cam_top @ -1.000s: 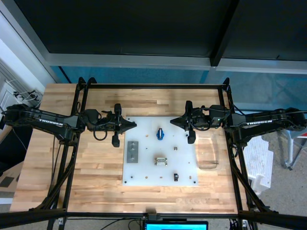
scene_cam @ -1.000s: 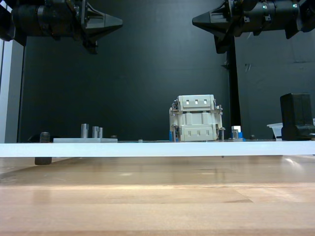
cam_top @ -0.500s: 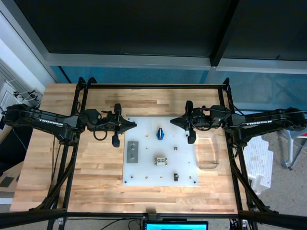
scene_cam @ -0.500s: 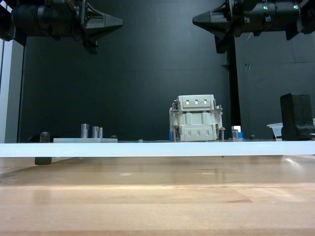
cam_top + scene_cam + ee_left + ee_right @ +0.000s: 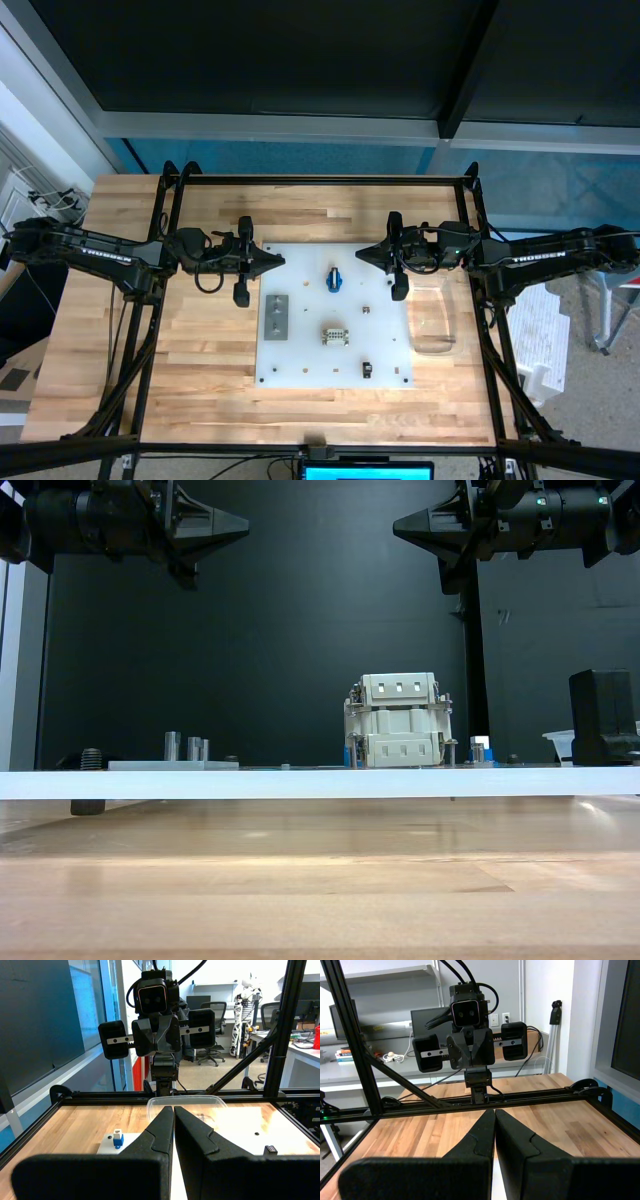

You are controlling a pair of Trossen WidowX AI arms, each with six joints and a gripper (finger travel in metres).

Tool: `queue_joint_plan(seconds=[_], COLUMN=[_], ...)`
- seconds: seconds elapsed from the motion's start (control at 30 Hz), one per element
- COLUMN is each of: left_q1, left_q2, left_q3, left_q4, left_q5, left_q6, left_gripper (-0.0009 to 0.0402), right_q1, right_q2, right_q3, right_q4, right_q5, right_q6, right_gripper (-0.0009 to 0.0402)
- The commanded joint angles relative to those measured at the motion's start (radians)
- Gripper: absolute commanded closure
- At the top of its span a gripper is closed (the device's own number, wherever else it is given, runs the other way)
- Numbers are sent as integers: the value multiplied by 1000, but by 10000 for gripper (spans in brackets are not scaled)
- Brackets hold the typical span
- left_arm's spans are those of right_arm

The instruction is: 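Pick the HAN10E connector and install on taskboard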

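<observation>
The HAN10E connector point(image 5: 335, 337) point(image 5: 398, 722), a pale grey-beige block, stands upright near the middle of the white taskboard point(image 5: 300, 370) point(image 5: 300, 783). No gripper touches it. My left gripper point(image 5: 280, 261) point(image 5: 245, 523) point(image 5: 174, 1110) hovers high over the board's far left corner, shut and empty, pointing right. My right gripper point(image 5: 360, 253) point(image 5: 397, 524) point(image 5: 494, 1111) hovers high over the board's far edge, shut and empty, pointing left. The two face each other, well above and behind the connector.
On the board sit a grey metal block point(image 5: 276, 316), a blue knob point(image 5: 334, 279) and a small black part point(image 5: 368, 371) point(image 5: 603, 716). A clear plastic tray point(image 5: 432, 318) point(image 5: 185, 1102) lies right of the board. Black frame rails point(image 5: 320, 181) surround the table.
The right gripper has drawn back very slightly to the right. The left arm and the connector have not moved.
</observation>
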Motion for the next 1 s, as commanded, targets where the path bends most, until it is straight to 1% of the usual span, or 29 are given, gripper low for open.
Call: queue_joint_plan(seconds=[0.03, 0.43, 1.0], left_q1=[0, 0, 0], left_q2=[0, 0, 0], left_q3=[0, 0, 0], left_q4=[0, 0, 0], left_q5=[0, 0, 0], left_q6=[0, 0, 0], left_gripper=[392, 392, 392], right_q1=[0, 0, 0], right_q2=[0, 0, 0], right_q3=[0, 0, 1], right_q4=[0, -7, -6], right_q5=[0, 0, 6], right_q6=[-3, -23, -21], right_gripper=[393, 393, 393])
